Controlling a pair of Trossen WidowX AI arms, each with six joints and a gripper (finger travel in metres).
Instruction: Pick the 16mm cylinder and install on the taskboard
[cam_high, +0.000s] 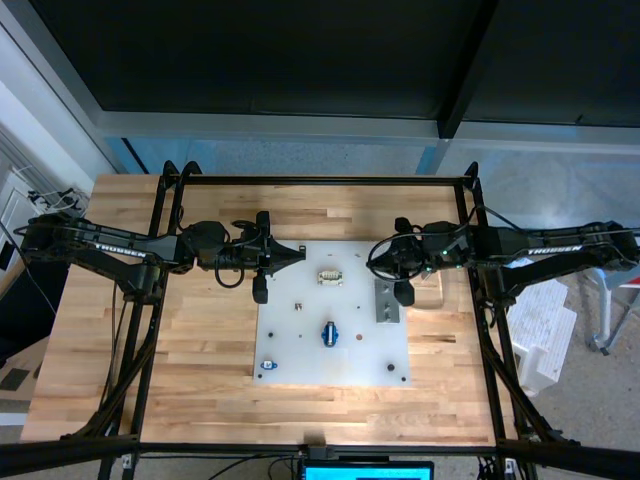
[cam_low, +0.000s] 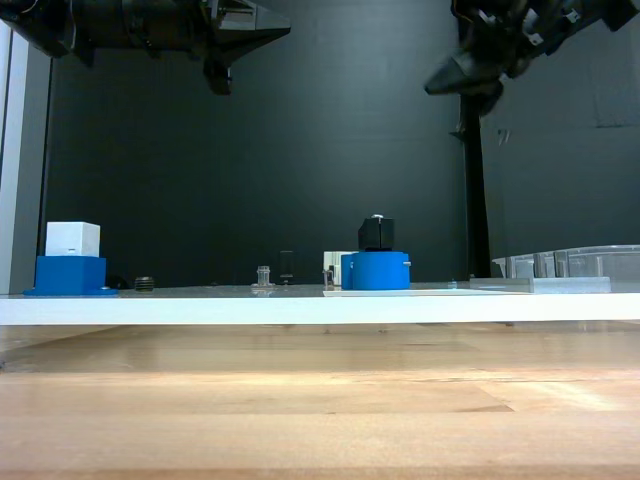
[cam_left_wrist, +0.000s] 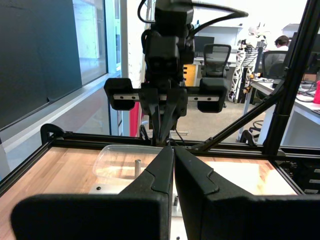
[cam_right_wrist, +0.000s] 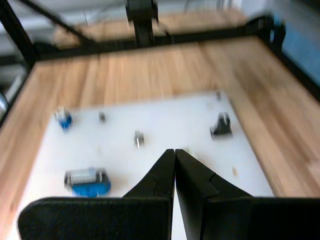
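Note:
The white taskboard (cam_high: 300, 345) lies in the middle of the table, carrying a grey metal block (cam_high: 387, 300), a blue connector (cam_high: 329, 334) and a beige connector (cam_high: 330, 277). A small grey peg, apparently the 16mm cylinder (cam_left_wrist: 137, 167), stands upright inside a clear tray (cam_left_wrist: 112, 159) at the board's right edge. My left gripper (cam_high: 301, 257) hovers shut over the board's far left corner, holding nothing. My right gripper (cam_high: 371, 263) hangs shut and empty above the board's far right part, near the tray. Both are well above the board (cam_low: 320, 305) in the low view.
The clear tray (cam_high: 432, 290) sits partly under the right arm. A small blue and white fitting (cam_high: 266, 367) sits at the board's near left corner. Screws (cam_right_wrist: 138, 138) and a dark fitting (cam_right_wrist: 221, 126) dot the board. A black frame (cam_high: 320, 180) rims the table.

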